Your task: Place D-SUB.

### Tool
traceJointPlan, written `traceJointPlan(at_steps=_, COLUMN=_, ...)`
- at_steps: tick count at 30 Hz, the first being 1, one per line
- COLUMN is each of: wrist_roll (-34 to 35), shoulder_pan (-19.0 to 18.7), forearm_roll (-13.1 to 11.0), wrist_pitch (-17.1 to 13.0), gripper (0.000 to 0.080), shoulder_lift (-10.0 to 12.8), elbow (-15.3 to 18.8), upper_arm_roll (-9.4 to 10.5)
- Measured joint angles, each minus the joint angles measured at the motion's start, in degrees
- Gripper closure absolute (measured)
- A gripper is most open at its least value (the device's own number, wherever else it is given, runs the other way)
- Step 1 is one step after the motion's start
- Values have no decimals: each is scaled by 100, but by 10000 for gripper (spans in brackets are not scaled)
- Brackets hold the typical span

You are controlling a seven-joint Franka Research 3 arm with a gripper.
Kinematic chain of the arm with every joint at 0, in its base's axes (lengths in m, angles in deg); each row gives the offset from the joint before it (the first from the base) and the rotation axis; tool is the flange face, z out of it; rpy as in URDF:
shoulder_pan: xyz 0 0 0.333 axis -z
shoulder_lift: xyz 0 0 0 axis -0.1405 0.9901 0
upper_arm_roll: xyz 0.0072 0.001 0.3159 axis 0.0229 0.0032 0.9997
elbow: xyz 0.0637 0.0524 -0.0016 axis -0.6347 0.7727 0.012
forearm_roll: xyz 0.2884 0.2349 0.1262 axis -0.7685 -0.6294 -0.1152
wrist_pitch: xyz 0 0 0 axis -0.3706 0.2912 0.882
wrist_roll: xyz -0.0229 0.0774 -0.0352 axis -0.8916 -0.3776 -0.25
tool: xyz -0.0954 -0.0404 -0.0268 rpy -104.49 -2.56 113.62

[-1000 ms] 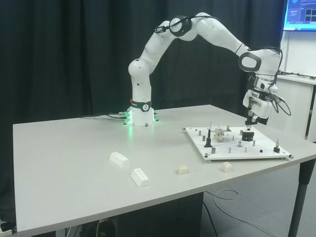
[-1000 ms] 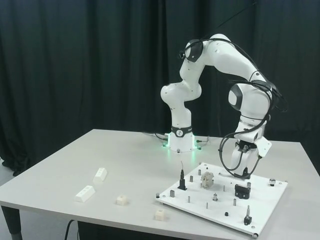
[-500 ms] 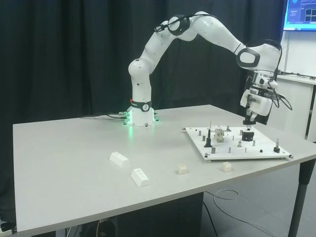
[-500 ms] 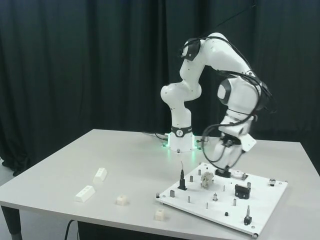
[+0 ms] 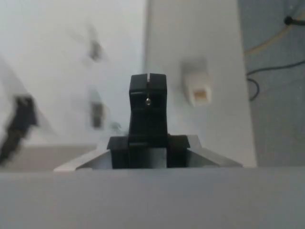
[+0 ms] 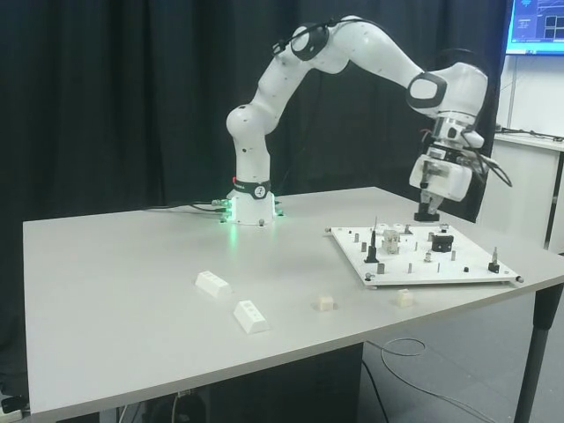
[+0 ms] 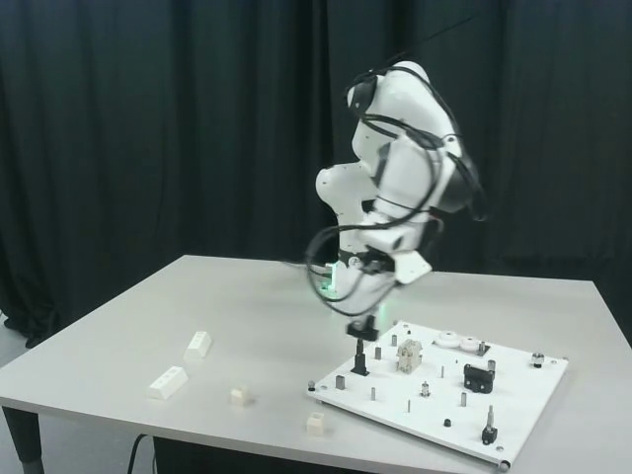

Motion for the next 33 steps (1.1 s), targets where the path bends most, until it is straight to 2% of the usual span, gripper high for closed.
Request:
traceJointPlan(at_steps=7, wrist_roll=-602, shoulder_pan=593, forearm_roll=15, wrist_pitch=-5, gripper=649, shoulder_lift=1, elbow=-84, upper_arm_roll=85)
traceJointPlan(at_steps=13, wrist_roll=-977, shoulder_pan=1169, forearm_roll=41, wrist_pitch=-14, gripper=649, shoulder_lift=2, elbow=-87, upper_arm_roll=322)
traceJointPlan(at_steps=18, wrist_roll=-1189, shoulder_pan=1735, forearm_roll=143, wrist_pitch=-14, gripper=649, shoulder_lift=3, elbow=-72, upper_arm_roll=675)
traceJointPlan(at_steps=26, wrist_roll=-1467, shoulder_pan=2694, forearm_roll=383, wrist_pitch=-48, gripper=649, shoulder_lift=3, elbow=40, upper_arm_roll=1383)
traceJointPlan(at_steps=30, wrist_roll=-1599, shoulder_pan=3082, forearm_roll=480, wrist_pitch=-246, gripper=649, shoulder_lift=3, elbow=191, upper_arm_roll=1648)
traceJointPlan(at_steps=33, wrist_roll=-1690, shoulder_pan=3288, forearm_roll=525, wrist_pitch=-453, gripper=649, shoulder_lift=3, elbow=345, upper_arm_roll=1744)
